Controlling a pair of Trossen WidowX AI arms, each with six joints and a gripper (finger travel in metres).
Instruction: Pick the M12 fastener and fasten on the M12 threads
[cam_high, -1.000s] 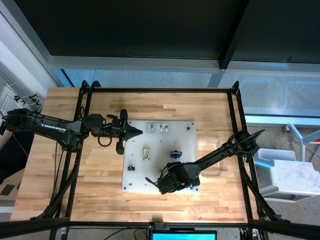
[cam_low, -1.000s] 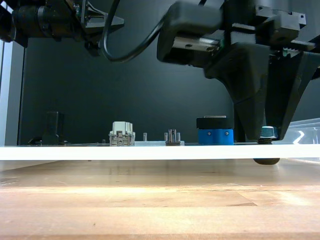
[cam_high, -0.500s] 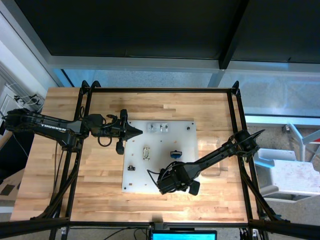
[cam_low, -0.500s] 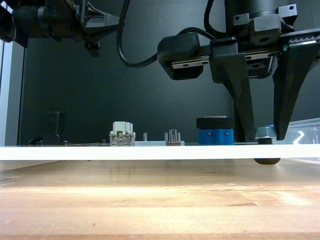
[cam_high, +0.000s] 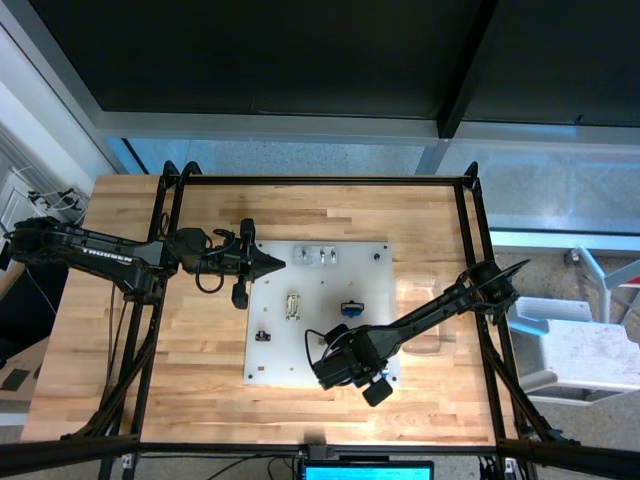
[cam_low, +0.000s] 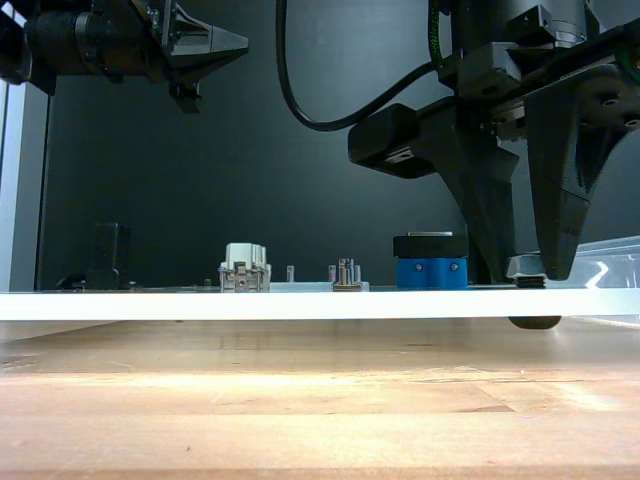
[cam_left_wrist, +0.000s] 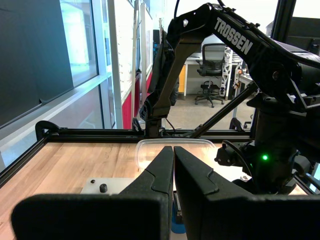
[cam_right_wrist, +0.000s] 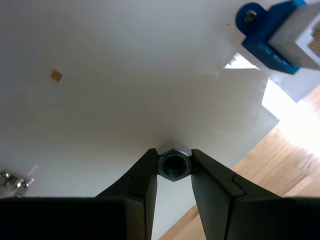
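The silver M12 nut (cam_right_wrist: 173, 165) sits between the fingers of my right gripper (cam_right_wrist: 173, 152), which is shut on it. In the low view the nut (cam_low: 528, 266) rests on the dark ribbed stud (cam_low: 530, 283) near the white board's (cam_high: 300, 335) near right edge, with the right gripper (cam_low: 527, 272) pointing straight down over it. From above, the right gripper (cam_high: 345, 368) hides both nut and stud. My left gripper (cam_high: 275, 263) hangs shut and holding nothing above the board's far left edge, its fingers (cam_left_wrist: 165, 160) pressed together.
A blue block connector (cam_high: 350, 309) stands mid-board, just behind the right gripper. A clear tray (cam_high: 425, 300) lies on the table right of the board. Small grey fittings (cam_low: 244, 270) and a black post (cam_low: 108, 255) stand on the board's left part.
The right wrist has turned about the stud with the nut still gripped; its camera housing swung toward the near edge. The left arm has not moved.
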